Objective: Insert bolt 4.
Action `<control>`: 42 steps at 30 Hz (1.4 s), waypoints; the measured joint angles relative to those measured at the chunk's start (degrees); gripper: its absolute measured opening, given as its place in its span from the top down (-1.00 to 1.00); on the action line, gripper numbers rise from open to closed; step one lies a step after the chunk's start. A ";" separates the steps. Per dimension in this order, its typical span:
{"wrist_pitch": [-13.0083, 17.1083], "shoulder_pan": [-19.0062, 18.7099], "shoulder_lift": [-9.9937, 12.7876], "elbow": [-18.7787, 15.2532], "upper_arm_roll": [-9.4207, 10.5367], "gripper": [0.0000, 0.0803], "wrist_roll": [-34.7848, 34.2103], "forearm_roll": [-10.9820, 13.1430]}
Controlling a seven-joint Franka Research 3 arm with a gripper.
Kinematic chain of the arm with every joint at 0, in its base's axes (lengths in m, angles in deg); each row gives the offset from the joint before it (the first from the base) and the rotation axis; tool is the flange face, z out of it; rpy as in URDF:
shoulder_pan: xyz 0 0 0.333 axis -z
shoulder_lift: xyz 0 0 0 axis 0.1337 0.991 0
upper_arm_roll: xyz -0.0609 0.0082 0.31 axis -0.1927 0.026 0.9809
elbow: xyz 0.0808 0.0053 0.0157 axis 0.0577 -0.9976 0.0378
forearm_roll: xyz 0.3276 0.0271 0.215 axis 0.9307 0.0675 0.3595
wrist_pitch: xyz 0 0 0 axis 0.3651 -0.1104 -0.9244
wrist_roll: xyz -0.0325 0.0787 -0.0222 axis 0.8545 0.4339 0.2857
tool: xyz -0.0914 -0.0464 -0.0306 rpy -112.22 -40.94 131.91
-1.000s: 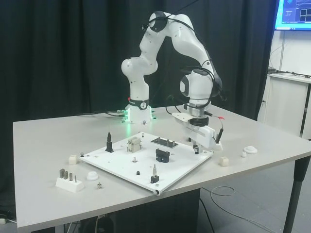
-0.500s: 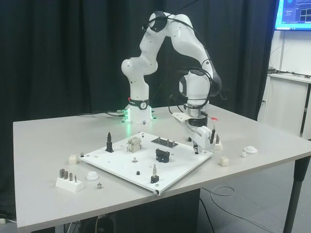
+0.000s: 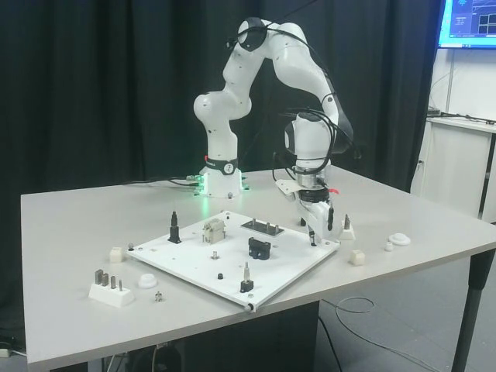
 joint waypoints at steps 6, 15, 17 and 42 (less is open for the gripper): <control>0.00 -0.36 0.07 0.00 -0.31 0.40 -0.34 0.02; -0.07 -1.35 0.31 0.06 -1.24 0.40 -0.35 0.02; -0.11 -1.57 0.36 0.08 -1.43 0.40 -0.34 0.02; -2.98 -2.33 2.23 3.57 -2.94 -0.92 2.56 -1.24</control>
